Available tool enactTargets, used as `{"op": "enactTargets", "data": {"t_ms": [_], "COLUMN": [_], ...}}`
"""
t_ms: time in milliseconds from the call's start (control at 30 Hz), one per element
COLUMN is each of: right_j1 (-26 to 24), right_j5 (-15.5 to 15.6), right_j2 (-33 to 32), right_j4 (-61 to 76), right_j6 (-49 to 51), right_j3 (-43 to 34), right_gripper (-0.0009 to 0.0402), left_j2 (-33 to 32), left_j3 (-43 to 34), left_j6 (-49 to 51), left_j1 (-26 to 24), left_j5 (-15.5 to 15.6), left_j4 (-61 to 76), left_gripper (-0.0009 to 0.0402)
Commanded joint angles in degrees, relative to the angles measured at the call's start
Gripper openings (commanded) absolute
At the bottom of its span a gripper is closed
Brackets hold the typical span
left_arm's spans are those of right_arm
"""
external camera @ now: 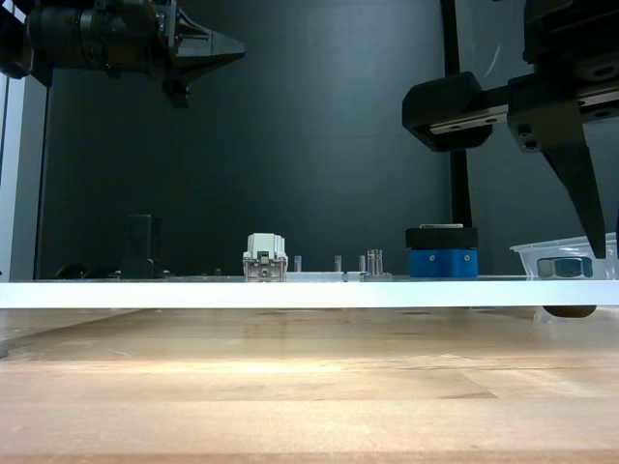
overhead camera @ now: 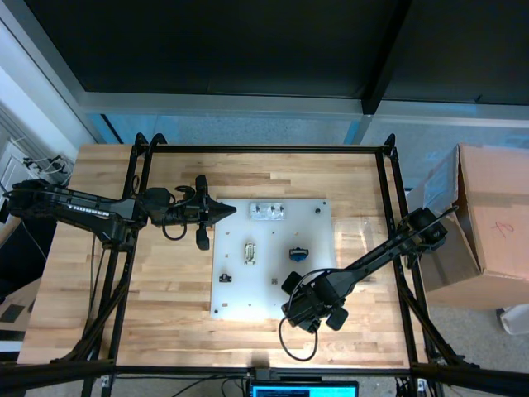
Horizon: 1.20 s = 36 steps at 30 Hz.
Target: Unfasten the M12 nut and place it in the container
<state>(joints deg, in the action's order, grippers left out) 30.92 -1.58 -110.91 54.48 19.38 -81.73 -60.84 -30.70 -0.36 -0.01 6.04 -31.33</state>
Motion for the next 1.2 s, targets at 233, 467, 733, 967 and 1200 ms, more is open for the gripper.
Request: {"op": "enactTargets", "data": {"t_ms": [233,467,733,967,1200], "right_j1": [0.04,-0.02,-0.09,-0.33,-0.68], "right_j5": [0.09,0.11,-0.09,-0.57,-0.37], "right_j2": [2.27,2.91,2.73,2.47,1.42], "right_j4": [1.11,7.8,11.1,11.74,11.98], "right_j6": [-26.58,-58.71,-82.82,-91.23,-93.92], "right_j3": [-1.9,-6.95,-11.32,-11.58,-11.89], "right_gripper": [0.0001,0.0002,0.0027,0.0088,0.0146], "left_j2": [-0.02,-0.02,-0.02,-0.02,-0.02], "left_j3": [-0.02,-0.02,-0.02,-0.02,-0.02], "left_j6": [0.0,0.0,0.0,0.0,0.0], "left_j1": [0.0,0.0,0.0,0.02,0.02], "left_j5": [-0.02,-0.02,-0.02,0.0,-0.02], "left_j4": [-0.02,-0.02,-0.02,-0.02,-0.04], "left_gripper": [0.0,0.0,0.0,0.0,0.0]}}
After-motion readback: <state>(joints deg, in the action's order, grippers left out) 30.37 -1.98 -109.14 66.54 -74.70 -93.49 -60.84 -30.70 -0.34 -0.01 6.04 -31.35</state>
